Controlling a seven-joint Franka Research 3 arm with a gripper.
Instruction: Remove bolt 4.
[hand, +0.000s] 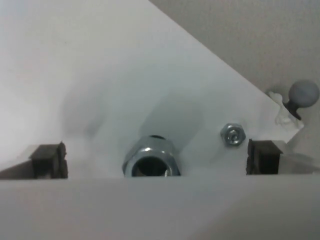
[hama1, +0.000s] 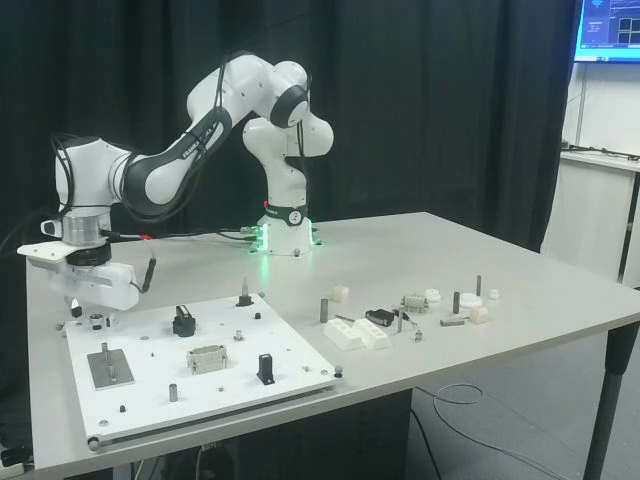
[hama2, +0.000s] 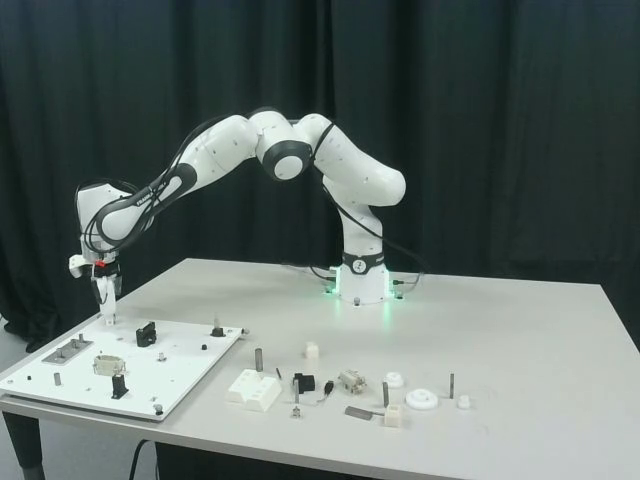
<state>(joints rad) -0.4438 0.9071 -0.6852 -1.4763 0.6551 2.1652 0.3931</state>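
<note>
A large grey metal hex bolt stands upright in the white board, near its far left corner. My gripper hangs straight over it, open. The two black fingertips sit wide on either side of the bolt's head and neither touches it. A small hex bolt is set in the board close beside the big one. In the first room view the gripper points down at the bolt on the board. In the second room view the gripper stands above the board's back left edge.
A grey ball knob sticks out at the board's corner. The board also carries a black connector, a metal block with a peg, a grey connector and a black piece. Loose white and grey parts lie on the table to the right.
</note>
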